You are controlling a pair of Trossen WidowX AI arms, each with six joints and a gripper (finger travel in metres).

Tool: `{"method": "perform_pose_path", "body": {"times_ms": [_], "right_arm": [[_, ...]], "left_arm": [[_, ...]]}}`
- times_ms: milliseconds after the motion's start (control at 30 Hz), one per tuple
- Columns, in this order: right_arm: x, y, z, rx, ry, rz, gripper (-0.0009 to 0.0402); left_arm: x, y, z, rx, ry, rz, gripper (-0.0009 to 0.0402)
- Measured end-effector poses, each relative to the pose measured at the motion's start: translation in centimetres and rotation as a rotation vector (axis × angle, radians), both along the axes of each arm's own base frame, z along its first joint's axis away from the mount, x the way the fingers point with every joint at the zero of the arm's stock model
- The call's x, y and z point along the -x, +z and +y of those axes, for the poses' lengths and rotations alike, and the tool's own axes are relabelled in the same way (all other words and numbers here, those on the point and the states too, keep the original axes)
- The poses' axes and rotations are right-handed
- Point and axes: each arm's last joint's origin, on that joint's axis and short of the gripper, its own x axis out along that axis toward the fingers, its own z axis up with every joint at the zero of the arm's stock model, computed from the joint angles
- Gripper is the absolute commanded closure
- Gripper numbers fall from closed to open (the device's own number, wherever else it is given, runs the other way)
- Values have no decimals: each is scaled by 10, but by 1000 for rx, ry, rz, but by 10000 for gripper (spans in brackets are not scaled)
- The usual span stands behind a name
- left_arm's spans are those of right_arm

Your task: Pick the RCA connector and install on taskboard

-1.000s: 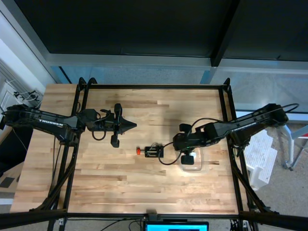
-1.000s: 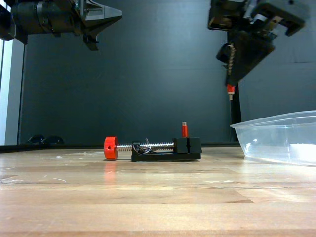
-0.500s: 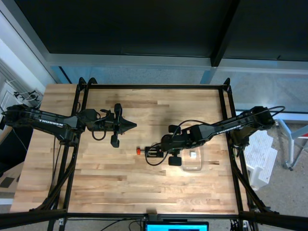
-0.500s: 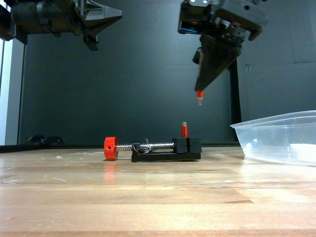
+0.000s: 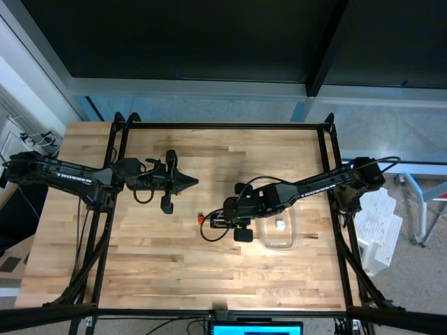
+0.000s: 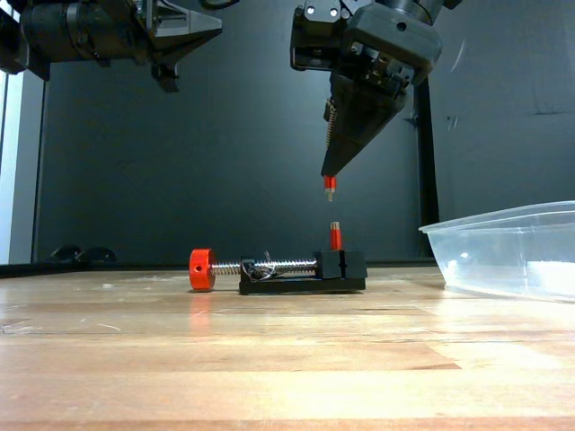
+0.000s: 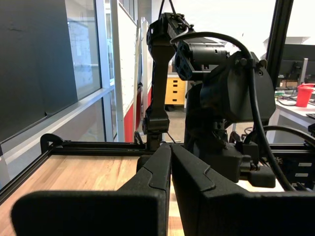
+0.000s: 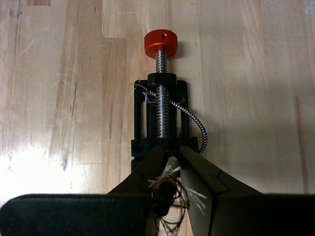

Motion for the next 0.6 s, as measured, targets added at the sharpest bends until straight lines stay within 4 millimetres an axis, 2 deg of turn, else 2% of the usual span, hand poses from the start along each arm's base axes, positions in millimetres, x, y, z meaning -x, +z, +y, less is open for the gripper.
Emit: {"method": "perform_pose_path", "body": {"times_ms": [600], "right_arm": [[4, -15, -2, 1, -5, 9, 392]], "left_arm": [[0, 0, 0, 0, 0, 0, 393]]}}
